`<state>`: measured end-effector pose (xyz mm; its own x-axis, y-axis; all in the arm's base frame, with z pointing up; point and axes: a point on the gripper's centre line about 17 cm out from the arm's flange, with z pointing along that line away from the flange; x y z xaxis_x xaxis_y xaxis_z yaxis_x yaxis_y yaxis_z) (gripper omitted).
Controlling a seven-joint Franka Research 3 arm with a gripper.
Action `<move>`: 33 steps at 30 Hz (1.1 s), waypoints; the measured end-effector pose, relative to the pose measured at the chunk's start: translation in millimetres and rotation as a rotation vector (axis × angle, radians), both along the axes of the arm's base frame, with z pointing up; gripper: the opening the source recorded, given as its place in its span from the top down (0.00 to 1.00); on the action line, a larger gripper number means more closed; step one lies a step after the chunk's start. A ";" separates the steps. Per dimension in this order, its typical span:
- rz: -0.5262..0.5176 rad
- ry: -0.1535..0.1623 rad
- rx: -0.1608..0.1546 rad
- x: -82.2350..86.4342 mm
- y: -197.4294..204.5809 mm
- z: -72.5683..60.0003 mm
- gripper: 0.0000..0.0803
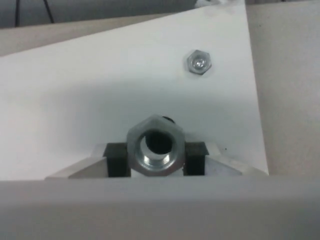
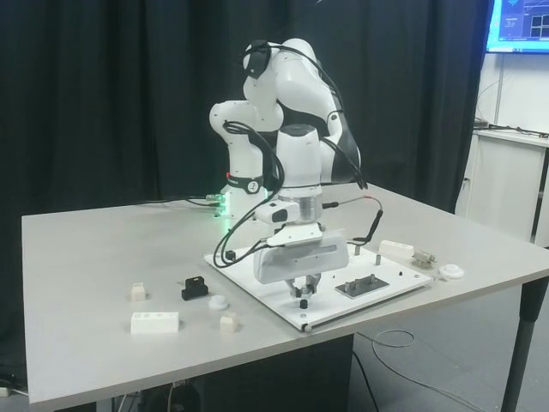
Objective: Place bolt 4.
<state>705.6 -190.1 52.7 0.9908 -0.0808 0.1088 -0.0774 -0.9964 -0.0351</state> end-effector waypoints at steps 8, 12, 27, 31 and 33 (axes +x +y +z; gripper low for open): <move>-0.013 -0.011 -0.014 1.2 -13.0 8.5 0.72; -0.026 -0.014 -0.030 -1.0 -27.4 12.8 0.72; 0.000 -0.006 -0.077 -20.8 -85.3 17.8 0.72; 0.003 -0.007 -0.085 -28.1 -105.5 17.2 0.72; 0.002 -0.006 -0.090 -32.9 -116.9 16.5 0.72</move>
